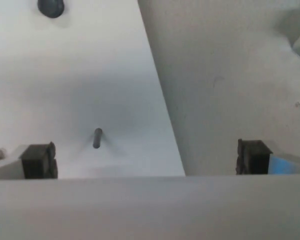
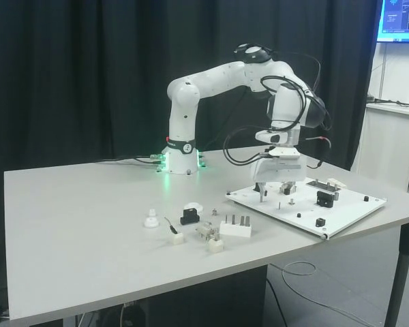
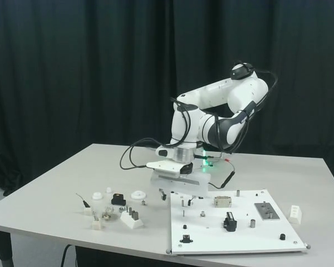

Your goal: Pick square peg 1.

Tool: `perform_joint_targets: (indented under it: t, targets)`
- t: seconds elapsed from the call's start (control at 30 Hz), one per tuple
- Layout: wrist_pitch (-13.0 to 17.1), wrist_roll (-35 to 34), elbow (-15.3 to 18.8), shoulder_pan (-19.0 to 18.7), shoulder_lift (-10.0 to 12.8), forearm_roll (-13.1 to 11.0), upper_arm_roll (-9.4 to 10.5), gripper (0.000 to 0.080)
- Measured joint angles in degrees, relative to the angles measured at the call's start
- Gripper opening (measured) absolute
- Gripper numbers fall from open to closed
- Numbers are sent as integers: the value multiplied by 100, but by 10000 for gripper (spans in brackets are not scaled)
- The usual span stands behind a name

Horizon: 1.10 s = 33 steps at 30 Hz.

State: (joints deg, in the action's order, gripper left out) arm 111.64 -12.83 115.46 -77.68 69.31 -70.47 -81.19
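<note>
The grey table (image 2: 68, 225) carries a white board (image 3: 211, 239), with loose parts grouped beside it, probably staged for assembly. The arm reaches over the board's near edge, wrist pointing straight down. Its gripper (image 1: 145, 157) hangs wide open and empty above a thin upright pin (image 1: 97, 138) (which peg is square peg 1 cannot be told).

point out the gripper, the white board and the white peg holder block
gripper (image 3: 175, 195), second room view, midway between its fingertips
white board (image 2: 351, 216), first room view, bare part near the front edge
white peg holder block (image 2: 235, 229), first room view, front face of the block
</note>
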Motion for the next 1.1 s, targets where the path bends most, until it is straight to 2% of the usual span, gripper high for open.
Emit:
perform_joint_targets:
  t: [0.3, 0.47, 0.87, 1.1]
  targets:
    - [0, 201, -2, 68, 0, 13, -43, 800]
    - [3, 586, -13, 173, 5, 15, -94, 800]
    - [13, 2208, -63, 628, 77, 15, -252, 800]
    - [50, 3207, -178, 979, 154, 15, -259, 800]
